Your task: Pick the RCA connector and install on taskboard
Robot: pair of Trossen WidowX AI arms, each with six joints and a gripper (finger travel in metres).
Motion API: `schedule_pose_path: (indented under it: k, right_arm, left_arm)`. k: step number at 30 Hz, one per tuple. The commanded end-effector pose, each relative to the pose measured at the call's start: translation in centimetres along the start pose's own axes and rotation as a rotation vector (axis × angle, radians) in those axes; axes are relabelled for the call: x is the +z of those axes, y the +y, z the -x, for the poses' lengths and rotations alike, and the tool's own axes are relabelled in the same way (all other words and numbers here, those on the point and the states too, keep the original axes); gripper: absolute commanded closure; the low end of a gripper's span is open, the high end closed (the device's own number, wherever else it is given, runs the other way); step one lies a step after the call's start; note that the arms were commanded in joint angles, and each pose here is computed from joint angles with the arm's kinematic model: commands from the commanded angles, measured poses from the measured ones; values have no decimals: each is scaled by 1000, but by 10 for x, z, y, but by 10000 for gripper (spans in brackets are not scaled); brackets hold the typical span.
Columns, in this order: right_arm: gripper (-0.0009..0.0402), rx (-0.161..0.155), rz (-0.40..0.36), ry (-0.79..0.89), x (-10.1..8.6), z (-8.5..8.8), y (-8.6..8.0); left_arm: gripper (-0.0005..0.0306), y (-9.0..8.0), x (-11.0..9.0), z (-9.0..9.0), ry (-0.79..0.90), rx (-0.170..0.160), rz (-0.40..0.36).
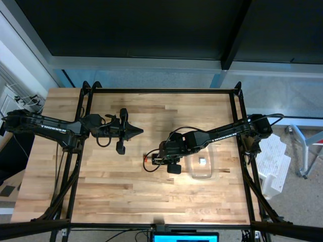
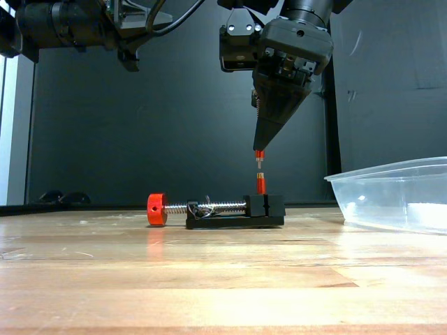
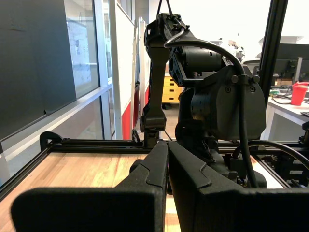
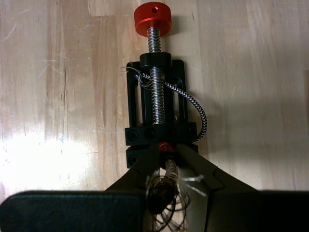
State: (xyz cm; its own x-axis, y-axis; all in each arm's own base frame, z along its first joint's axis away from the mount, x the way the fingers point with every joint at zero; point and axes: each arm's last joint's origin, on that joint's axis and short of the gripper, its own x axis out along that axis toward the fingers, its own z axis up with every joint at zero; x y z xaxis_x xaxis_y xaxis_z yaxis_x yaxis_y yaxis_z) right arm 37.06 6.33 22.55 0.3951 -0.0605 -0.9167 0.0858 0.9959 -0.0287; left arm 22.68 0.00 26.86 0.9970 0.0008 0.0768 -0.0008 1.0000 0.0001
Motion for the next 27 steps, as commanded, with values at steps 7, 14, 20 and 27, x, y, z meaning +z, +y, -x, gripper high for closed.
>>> schedule_pose_path:
  k: [7,14,20,27]
  right_arm:
    - [393,-2,-1,6,-2,-2,0]
    - [393,-1,-2,3,-4,-5,0]
    - [393,-1,-1,3,-5,-7,0]
    - [393,1,-3,-6,-7,-12,0]
  left_arm:
    - [300,0,0,0,0,0,0]
    - [300,0,0,0,0,0,0]
    - [300,0,0,0,0,0,0]
    - [300,0,0,0,0,0,0]
